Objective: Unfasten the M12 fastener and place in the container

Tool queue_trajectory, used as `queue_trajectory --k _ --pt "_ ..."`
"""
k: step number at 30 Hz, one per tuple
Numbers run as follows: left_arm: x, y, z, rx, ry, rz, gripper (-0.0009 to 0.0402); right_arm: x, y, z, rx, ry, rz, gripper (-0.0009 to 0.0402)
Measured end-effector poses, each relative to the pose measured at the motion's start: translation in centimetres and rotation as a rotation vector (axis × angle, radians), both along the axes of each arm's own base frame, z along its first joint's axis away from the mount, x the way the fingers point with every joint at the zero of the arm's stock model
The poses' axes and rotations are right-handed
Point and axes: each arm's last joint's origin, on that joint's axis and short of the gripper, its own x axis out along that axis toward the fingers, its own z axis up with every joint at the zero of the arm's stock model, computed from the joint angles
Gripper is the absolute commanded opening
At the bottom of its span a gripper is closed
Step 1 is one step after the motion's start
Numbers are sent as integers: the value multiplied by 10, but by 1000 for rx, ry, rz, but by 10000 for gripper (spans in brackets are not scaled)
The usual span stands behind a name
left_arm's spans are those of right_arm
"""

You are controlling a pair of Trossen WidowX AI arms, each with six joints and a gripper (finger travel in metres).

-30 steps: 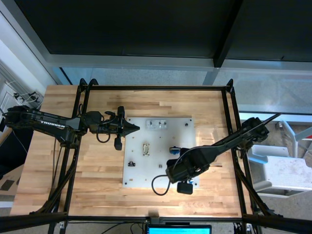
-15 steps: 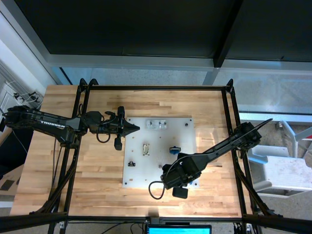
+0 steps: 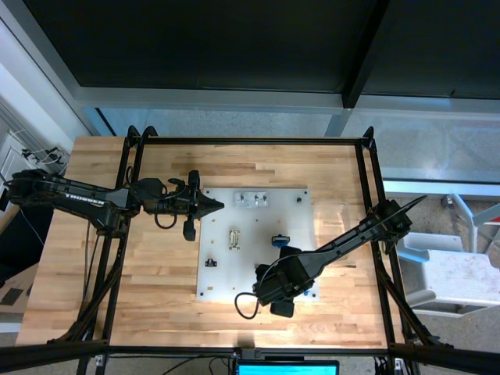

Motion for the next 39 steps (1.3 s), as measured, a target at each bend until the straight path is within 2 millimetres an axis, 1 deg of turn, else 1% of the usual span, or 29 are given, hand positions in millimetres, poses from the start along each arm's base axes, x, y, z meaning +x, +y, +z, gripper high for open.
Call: queue_trajectory --k 5,14,21,25,32,39 --pt "0 0 0 0 0 0 0 -1 0 -7 6 2 -1 243" --pt "0 0 0 0 -1 0 0 -3 1 -13 5 10 7 243" --pt "0 0 0 0 0 0 0 2 4 -25 7 15 30 243" --pt "0 0 0 0 -1 0 0 1 3 -28 2 23 37 243" --pt "0 0 0 0 0 0 0 -1 2 -42 2 23 39 243" --pt "0 0 0 0 -1 0 0 -2 1 -45 5 16 38 243"
